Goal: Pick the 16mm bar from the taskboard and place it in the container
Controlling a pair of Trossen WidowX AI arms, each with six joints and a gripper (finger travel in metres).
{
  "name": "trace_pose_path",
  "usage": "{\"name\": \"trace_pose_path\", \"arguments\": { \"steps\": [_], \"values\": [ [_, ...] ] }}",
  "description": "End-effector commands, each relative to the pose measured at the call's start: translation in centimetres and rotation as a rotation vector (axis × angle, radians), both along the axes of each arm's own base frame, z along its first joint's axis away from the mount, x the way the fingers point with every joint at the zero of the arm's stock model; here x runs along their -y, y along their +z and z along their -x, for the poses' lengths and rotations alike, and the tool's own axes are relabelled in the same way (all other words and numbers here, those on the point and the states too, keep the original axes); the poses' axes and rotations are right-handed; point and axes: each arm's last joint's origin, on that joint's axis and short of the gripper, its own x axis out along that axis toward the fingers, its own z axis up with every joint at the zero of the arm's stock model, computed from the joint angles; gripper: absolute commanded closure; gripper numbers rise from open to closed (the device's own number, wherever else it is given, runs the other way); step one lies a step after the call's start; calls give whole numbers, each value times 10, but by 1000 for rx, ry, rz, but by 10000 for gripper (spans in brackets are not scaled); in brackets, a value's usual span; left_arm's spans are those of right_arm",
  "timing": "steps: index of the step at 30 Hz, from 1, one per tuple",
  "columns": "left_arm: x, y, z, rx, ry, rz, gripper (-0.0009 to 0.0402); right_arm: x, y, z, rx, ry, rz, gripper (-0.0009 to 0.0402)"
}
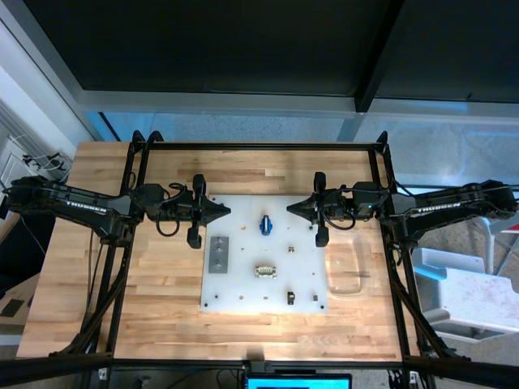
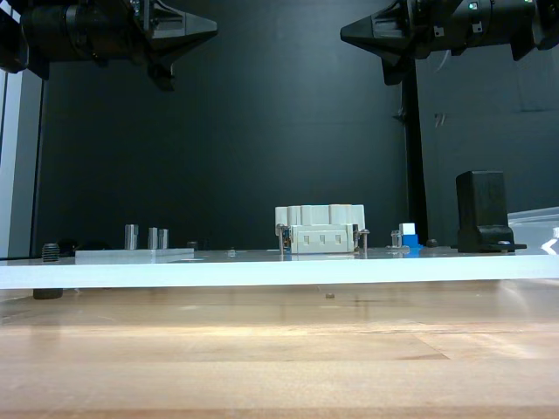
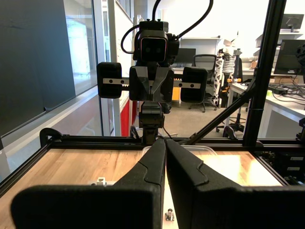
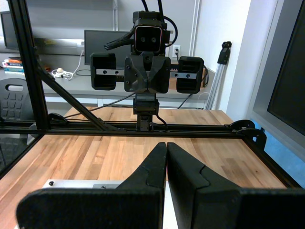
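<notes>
The white taskboard (image 1: 243,288) lies mid-table, its edge (image 2: 262,271) showing in the low view. On it sits a grey metal block (image 1: 219,253) with three short round metal pegs (image 2: 131,236) standing in it. I cannot tell which one is the 16mm bar. The clear container (image 1: 350,267) rests just right of the board. My left gripper (image 1: 227,211) hovers high over the board's far left corner, shut and empty. My right gripper (image 1: 290,208) hovers over the far right part, also shut and empty. The two point at each other.
The board also holds a blue piece (image 1: 265,224), a silver connector (image 1: 263,271) and a small black block (image 1: 291,297). A black frame (image 1: 259,147) surrounds the table. Bare wood lies on both sides of the board and in front of it.
</notes>
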Motion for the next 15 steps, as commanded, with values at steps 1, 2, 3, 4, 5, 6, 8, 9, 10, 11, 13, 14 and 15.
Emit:
{"name": "trace_pose_path", "arguments": {
  "steps": [1, 2, 3, 4, 5, 6, 8, 9, 10, 11, 13, 14, 15],
  "values": [
    [0, 0, 0, 0, 0, 0, 393, 0, 0, 0, 1, 0, 0, 393],
    [0, 0, 0, 0, 0, 0, 393, 0, 0, 0, 1, 0, 0, 393],
    [0, 0, 0, 0, 0, 0, 393, 0, 0, 0, 1, 0, 0, 393],
    [0, 0, 0, 0, 0, 0, 393, 0, 0, 0, 1, 0, 0, 393],
    [0, 0, 0, 0, 0, 0, 393, 0, 0, 0, 1, 0, 0, 393],
    [0, 0, 0, 0, 0, 0, 393, 0, 0, 0, 1, 0, 0, 393],
    [0, 0, 0, 0, 0, 0, 393, 0, 0, 0, 1, 0, 0, 393],
    [0, 0, 0, 0, 0, 0, 393, 0, 0, 0, 1, 1, 0, 393],
    [0, 0, 0, 0, 0, 0, 393, 0, 0, 0, 0, 0, 0, 393],
    [0, 0, 0, 0, 0, 0, 393, 0, 0, 0, 0, 0, -1, 393],
    [0, 0, 0, 0, 0, 0, 393, 0, -1, 0, -14, 0, -1, 393],
    [0, 0, 0, 0, 0, 0, 393, 0, -2, 0, -27, 0, -1, 393],
    [0, 0, 0, 0, 0, 0, 393, 0, -3, 0, -51, 0, 0, 393]
  ]
}}
